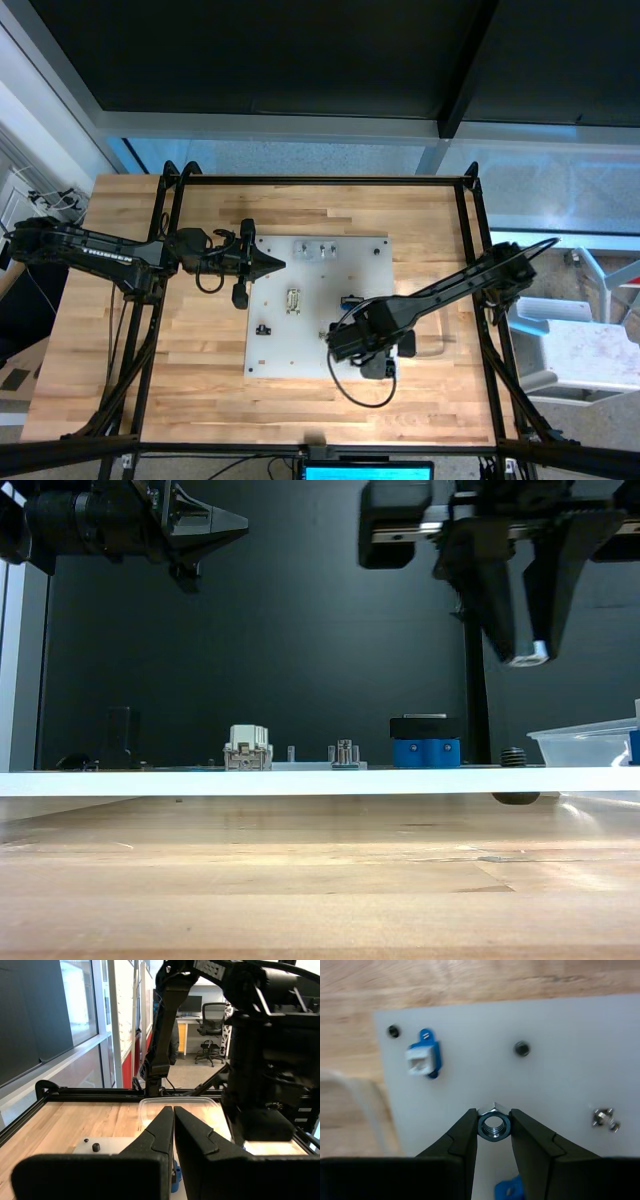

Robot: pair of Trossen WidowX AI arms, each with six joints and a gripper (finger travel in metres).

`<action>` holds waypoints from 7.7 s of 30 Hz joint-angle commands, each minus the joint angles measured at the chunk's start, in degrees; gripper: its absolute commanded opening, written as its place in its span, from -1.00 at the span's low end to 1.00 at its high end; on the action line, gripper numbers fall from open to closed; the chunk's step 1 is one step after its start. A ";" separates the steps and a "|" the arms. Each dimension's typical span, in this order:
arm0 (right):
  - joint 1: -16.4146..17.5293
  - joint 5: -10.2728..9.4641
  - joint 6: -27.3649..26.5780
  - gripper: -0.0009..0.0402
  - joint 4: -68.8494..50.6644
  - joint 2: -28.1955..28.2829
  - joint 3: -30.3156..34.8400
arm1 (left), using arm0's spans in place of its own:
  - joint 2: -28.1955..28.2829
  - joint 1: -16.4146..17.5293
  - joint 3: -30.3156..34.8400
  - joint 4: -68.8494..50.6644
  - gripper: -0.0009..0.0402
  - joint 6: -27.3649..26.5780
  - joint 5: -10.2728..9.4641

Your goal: Pick the M12 fastener and fasten on the M12 threads

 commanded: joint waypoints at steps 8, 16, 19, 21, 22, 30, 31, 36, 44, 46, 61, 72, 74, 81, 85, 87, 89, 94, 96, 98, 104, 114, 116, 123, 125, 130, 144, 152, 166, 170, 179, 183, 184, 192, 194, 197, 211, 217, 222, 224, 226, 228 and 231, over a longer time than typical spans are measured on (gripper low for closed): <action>1.36 0.31 0.02 -0.77 0.33 6.58 5.42 | 0.02 0.00 0.02 0.02 -0.96 0.02 0.02; 1.99 1.49 0.02 -0.77 2.78 7.32 4.79 | 0.02 0.00 0.02 0.02 -0.96 0.02 0.02; 2.10 1.49 0.02 -0.77 2.80 7.32 4.74 | 0.02 0.00 0.02 0.02 -0.96 0.02 0.02; 2.25 1.49 0.02 -0.77 2.95 7.76 4.74 | 0.02 0.02 0.02 0.02 -0.96 0.02 0.02; 2.29 1.51 0.07 -0.77 2.99 8.33 4.85 | 0.02 0.00 0.02 0.02 -0.96 0.02 0.02; 2.32 1.25 0.09 -0.77 3.98 9.20 4.74 | 0.02 0.02 0.02 0.02 -0.96 0.02 0.02; 2.32 1.22 0.09 -0.77 4.02 9.20 4.72 | 0.02 0.00 0.02 0.00 -0.96 0.02 0.02; 2.34 0.98 0.09 -0.77 4.22 10.78 4.70 | 0.02 0.00 0.02 0.02 -0.96 0.02 0.02; 2.36 0.96 0.09 -0.77 5.40 11.69 4.70 | 0.02 0.02 0.02 0.00 -0.96 0.02 0.02; 2.43 0.87 0.09 -0.77 5.60 11.80 4.68 | 0.02 0.00 0.02 0.02 -0.96 0.02 0.02; 2.47 0.96 3.91 -0.77 5.66 11.78 4.70 | 0.02 0.02 0.02 0.02 -0.96 0.02 0.02; 2.40 0.96 25.86 -0.77 5.57 11.76 4.68 | 0.02 0.02 0.02 0.02 -0.96 0.02 0.02; 2.38 0.96 31.52 -0.77 5.55 11.76 4.68 | 0.02 0.00 0.02 0.02 -0.96 0.02 0.02; 2.34 0.96 53.37 -0.77 5.62 11.76 4.68 | 0.02 0.02 0.02 0.02 -0.96 0.02 0.02; 2.32 0.96 64.11 -0.77 5.66 11.76 4.68 | 0.02 0.02 0.02 0.02 -0.96 0.02 0.02; 2.32 0.96 69.68 -0.77 5.66 11.76 4.68 | 0.02 0.00 0.02 0.02 -0.96 0.02 0.02; 2.32 0.98 75.80 -0.77 5.73 11.76 4.70 | 0.02 0.02 0.02 0.02 -0.96 0.02 0.02; 2.29 0.98 94.33 -0.77 6.03 11.76 4.68 | 0.02 0.00 0.02 0.02 -0.96 0.02 0.02; 2.32 0.98 102.01 -0.77 6.16 11.76 4.68 | 0.02 0.00 0.02 0.02 -0.96 0.02 0.02; 2.32 0.98 109.09 -0.77 6.25 11.76 4.70 | 0.02 0.02 0.02 0.02 -0.96 0.02 0.02; 2.34 0.98 126.57 -0.77 6.34 11.76 4.68 | 0.02 0.00 0.02 0.02 -0.96 0.02 0.02; 2.34 1.01 148.91 -0.77 6.43 11.76 4.68 | 0.02 0.00 0.02 0.02 -0.96 0.02 0.02; 2.32 1.01 154.16 -0.77 6.43 11.76 4.68 | 0.02 0.00 0.02 0.02 -0.96 0.02 0.02; 2.32 1.03 175.95 -0.77 6.62 11.76 4.68 | 0.02 0.00 0.02 0.02 -0.96 0.02 0.02; 2.32 1.03 181.65 -0.77 6.64 11.76 4.68 | 0.02 0.02 0.02 0.02 -0.96 0.02 0.02; 2.32 1.03 195.79 -0.77 6.67 11.76 4.68 | 0.02 0.00 0.02 0.02 -0.96 0.02 0.02; 2.38 1.03 231.55 -0.77 6.73 11.76 4.68 | 0.02 0.00 0.02 0.02 -0.96 0.02 0.02; 2.54 1.05 242.74 -0.77 6.82 11.76 4.70 | 0.02 0.02 0.02 0.02 -0.96 0.02 0.02; 2.69 2.51 243.57 -0.77 6.97 11.76 4.70 | 0.02 0.00 0.02 0.02 -0.96 0.02 0.02; 2.69 2.60 243.57 -0.77 7.13 11.76 4.68 | 0.02 0.00 0.02 0.02 -0.96 0.02 0.02; 2.69 2.54 243.57 -0.77 7.04 11.76 4.68 | 0.02 0.02 0.02 0.02 -0.96 0.02 0.02; 2.67 3.13 243.55 -0.77 6.97 11.76 4.70 | 0.02 0.00 0.02 0.02 -0.96 0.02 0.02; 2.62 3.43 243.55 -0.77 6.95 11.76 4.70 | 0.02 0.00 0.02 0.02 -0.96 0.02 0.02; 2.56 6.01 243.16 -0.77 5.20 11.76 4.68 | 0.02 0.00 0.02 0.02 -0.96 0.02 0.02; 2.54 6.01 243.14 -0.77 5.14 11.76 4.70 | 0.02 0.02 0.02 0.02 -0.96 0.02 0.02; 2.51 6.01 243.14 -0.77 5.18 11.76 4.70 | 0.02 0.02 0.02 0.02 -0.96 0.02 0.02; 2.58 5.97 243.14 -0.54 5.35 11.67 4.70 | 0.02 0.02 0.02 0.02 -0.96 0.02 0.02; 2.67 5.86 243.11 -0.31 5.27 11.58 4.70 | 0.02 0.00 0.02 0.02 -0.96 0.02 0.02; 2.75 5.90 242.83 -0.21 5.11 10.38 4.70 | 0.02 0.00 0.02 0.02 -0.96 0.02 0.02; 2.80 5.88 242.81 -0.21 5.07 9.60 4.70 | 0.02 0.00 0.02 0.02 -0.96 0.02 0.02; 2.86 5.88 242.59 -0.21 5.11 8.76 4.70 | 0.02 0.00 0.02 0.02 -0.96 0.02 0.02; 2.95 5.64 240.54 -0.21 5.35 8.00 4.70 | 0.02 0.00 0.02 0.02 -0.96 0.02 0.02; 2.97 5.33 235.42 -0.21 5.95 7.04 4.70 | 0.02 0.00 0.02 0.02 -0.96 0.02 0.02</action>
